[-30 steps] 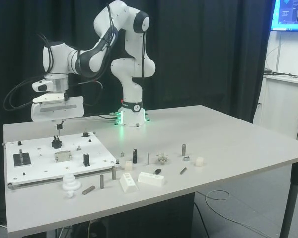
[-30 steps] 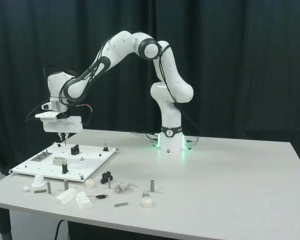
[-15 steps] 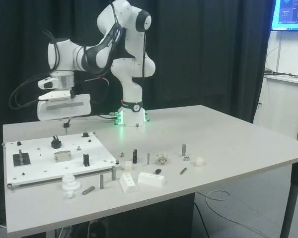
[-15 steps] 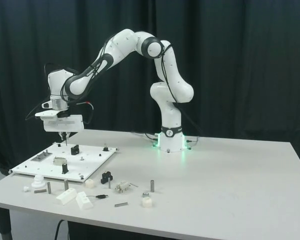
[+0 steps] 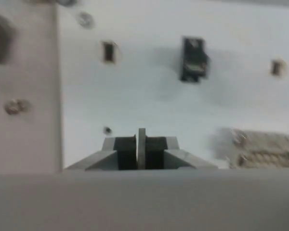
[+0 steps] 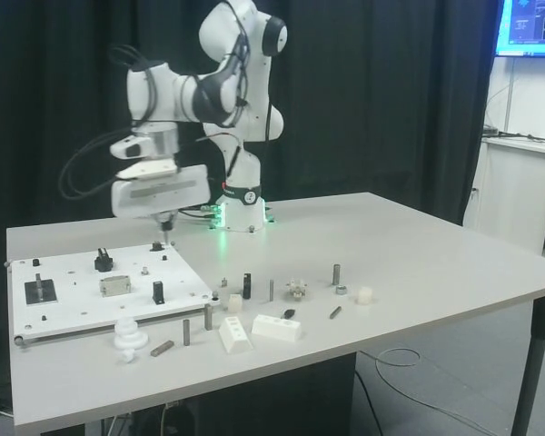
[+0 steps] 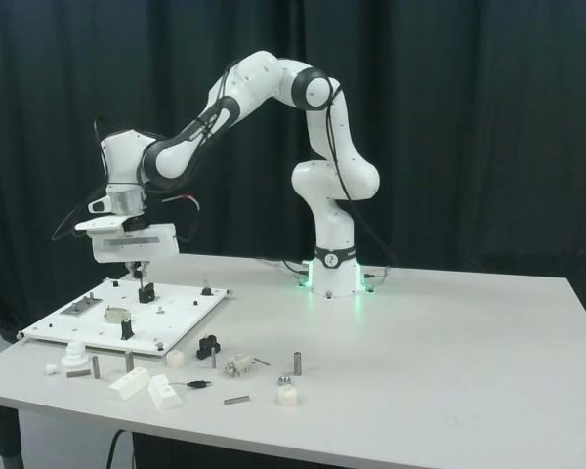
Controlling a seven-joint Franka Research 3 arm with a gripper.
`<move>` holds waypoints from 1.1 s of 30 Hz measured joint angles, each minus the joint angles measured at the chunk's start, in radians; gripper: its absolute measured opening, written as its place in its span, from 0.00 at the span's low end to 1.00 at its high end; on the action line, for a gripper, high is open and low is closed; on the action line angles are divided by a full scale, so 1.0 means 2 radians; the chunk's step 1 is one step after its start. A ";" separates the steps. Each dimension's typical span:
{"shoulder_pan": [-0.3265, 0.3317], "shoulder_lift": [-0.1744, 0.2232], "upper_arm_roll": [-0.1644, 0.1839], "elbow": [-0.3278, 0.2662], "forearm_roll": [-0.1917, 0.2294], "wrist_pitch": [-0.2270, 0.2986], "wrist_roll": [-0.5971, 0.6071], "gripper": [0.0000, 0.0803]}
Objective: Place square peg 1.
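- The white board (image 6: 100,286) sits at the left end of the counter (image 6: 418,263). Over the last second the tool (image 6: 166,221) has slid along above it, away from the black knob (image 6: 102,262) it was hovering by, and it now hangs above the board's far edge, nearer the arm's base.
- My guess is it's carrying the peg over to its socket, so the placing itself isn't done yet.
- In the wrist view, the tool (image 5: 141,153) is pinched narrow on square peg 1 (image 5: 141,144), which shows as a thin grey sliver sitting upright between the two dark pads.
- Straight below and ahead of the tool there's a small rectangular hole (image 5: 108,51) in the board and a black block (image 5: 193,66) further along. Can't tell which one is the target.
- Loose parts to the right of the board are well apart from the tool.
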 joint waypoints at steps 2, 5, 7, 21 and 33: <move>0.013 0.000 0.000 0.000 0.000 -0.001 0.010 0.04; 0.032 0.000 0.000 -0.001 0.000 -0.001 0.020 0.04; 0.044 0.000 0.000 -0.002 0.000 -0.001 0.025 0.04; 0.111 0.006 0.001 -0.025 0.000 0.018 0.063 0.04; 0.140 0.029 0.027 -0.040 0.005 0.086 0.108 0.04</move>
